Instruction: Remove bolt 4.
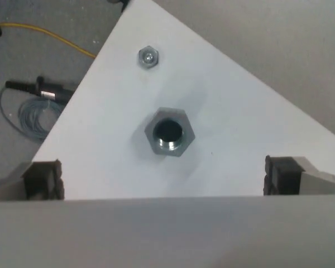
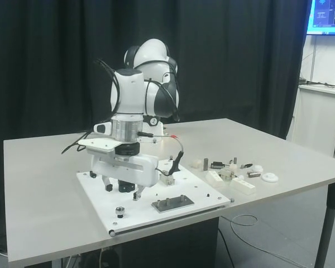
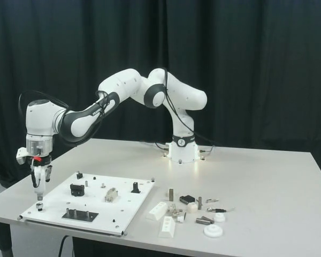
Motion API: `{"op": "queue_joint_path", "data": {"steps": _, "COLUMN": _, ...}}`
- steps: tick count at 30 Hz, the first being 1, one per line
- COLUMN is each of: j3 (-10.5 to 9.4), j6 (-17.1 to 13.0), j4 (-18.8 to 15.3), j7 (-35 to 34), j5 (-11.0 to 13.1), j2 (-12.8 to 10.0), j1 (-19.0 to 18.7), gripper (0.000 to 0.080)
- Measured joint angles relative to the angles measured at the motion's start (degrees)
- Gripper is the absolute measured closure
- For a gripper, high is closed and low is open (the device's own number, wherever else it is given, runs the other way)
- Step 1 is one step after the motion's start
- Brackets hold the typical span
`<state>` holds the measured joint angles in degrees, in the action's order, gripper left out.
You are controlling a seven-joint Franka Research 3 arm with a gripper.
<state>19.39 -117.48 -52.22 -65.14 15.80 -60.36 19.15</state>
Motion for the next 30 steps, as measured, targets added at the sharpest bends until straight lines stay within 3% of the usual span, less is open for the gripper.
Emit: {"op": "queue_joint_path", "data": {"steps": 30, "j3": 0.0, "j6": -3.8, "j4": 2.0, "j7": 4.3, "j5": 2.4, "j2": -3.3, "j1": 0.6, "gripper": 0.0003}}
